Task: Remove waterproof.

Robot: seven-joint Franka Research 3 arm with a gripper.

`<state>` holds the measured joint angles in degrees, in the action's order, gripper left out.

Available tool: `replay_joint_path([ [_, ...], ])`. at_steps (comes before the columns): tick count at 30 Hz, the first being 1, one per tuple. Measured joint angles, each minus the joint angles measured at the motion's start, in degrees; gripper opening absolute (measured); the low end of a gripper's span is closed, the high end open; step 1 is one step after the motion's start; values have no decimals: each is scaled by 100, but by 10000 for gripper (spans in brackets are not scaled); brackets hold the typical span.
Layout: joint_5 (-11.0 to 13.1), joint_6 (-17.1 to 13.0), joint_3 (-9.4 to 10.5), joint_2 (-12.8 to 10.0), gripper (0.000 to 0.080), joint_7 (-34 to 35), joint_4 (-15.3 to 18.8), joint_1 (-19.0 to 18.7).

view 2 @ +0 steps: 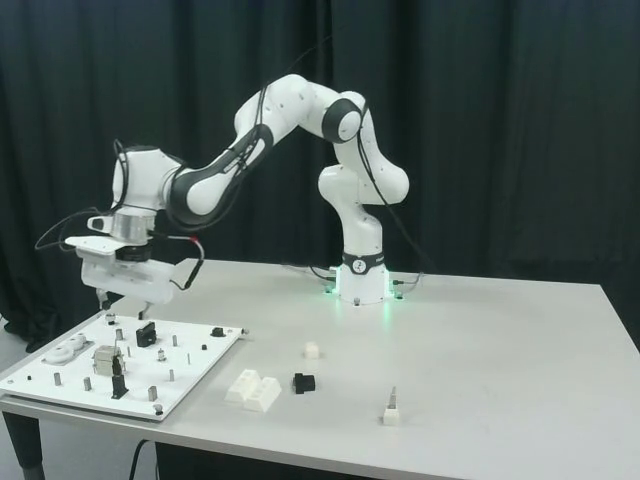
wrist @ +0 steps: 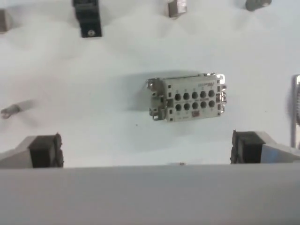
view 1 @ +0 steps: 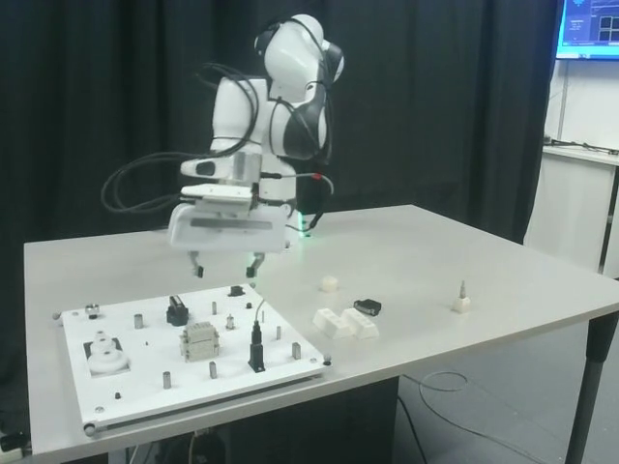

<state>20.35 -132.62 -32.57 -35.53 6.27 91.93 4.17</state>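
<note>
Waterproof connector (wrist: 187, 97) — a pale multi-pin block with two rows of round sockets — sits on the white board (view 1: 126, 387), roughly at the board's middle. In the wrist view it lies between and beyond the two fingertips, untouched. The gripper (view 1: 226, 262) hovers above the board's far edge, well clear of the connector, and its fingers (wrist: 46, 151) stand wide apart with nothing between them.

On the board near the connector stand a black upright plug (view 1: 256, 353) at the near side and a black clip (view 1: 176, 311) toward the far side, with several small grey pegs (view 1: 213, 369) scattered about. A white round part (view 1: 104, 354) rests on the board's other end.

Off the board, on the grey bench (view 1: 435, 251), lie two white blocks (view 1: 345, 323) side by side, a small black piece (view 1: 368, 307) just beside them, a small white cube (view 1: 330, 283) farther back, and — well apart — a white base with a thin pin (view 1: 461, 300) standing upright.
</note>
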Motion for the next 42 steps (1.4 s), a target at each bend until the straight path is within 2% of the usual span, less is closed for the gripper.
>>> replay_joint_path([
  [5, 171, 238, 198, -247, 800, -107, -364, 338],
  [11, 342, 550, 277, -542, 800, -234, -743, 575],
  [27, 557, 962, 284, -1202, 800, -302, -1501, 843],
  [42, 750, 1214, 285, -1607, 800, -425, -2067, 1041],
])
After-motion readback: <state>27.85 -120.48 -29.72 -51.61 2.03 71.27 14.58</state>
